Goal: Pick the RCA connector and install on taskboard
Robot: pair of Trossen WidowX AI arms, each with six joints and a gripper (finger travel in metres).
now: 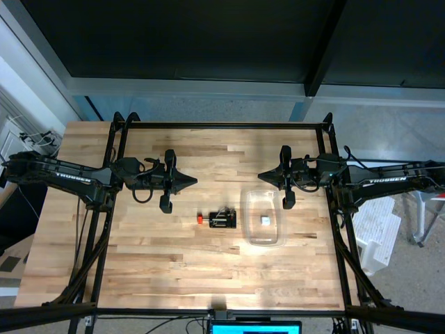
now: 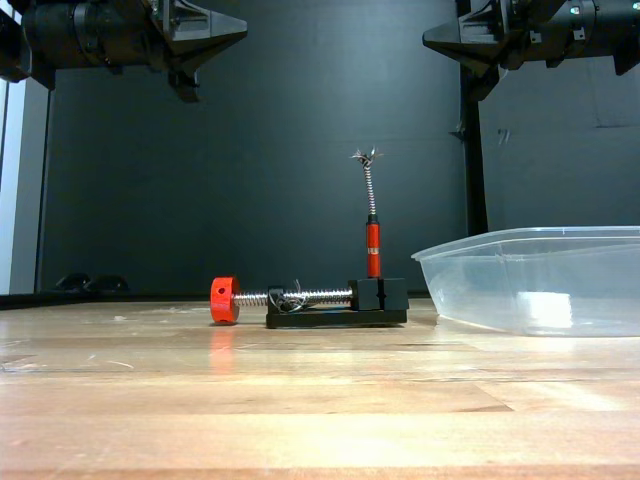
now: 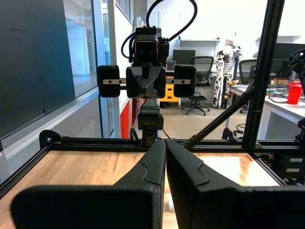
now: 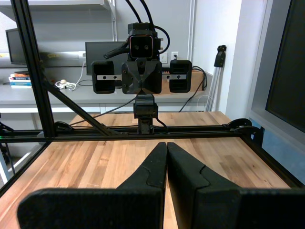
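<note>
In the low view the red connector (image 2: pixel 372 248) stands upright on the black vise (image 2: pixel 340 300), with its braided cable (image 2: pixel 370 190) rising from it and nothing holding it. From above, the vise (image 1: pixel 224 220) with its red knob (image 1: pixel 199 218) sits at mid-table, and I cannot make out the connector there. My left gripper (image 1: pixel 193 181) hangs high to the vise's left, shut and empty (image 3: pixel 165 141). My right gripper (image 1: pixel 261 175) hangs high behind the tray, shut and empty (image 4: pixel 166 144).
The clear tray (image 1: pixel 264 191) lies right of the vise and holds only the white block (image 1: pixel 265 220). In the low view the tray (image 2: pixel 530 280) stands close to the vise's right side. A black frame borders the wooden table.
</note>
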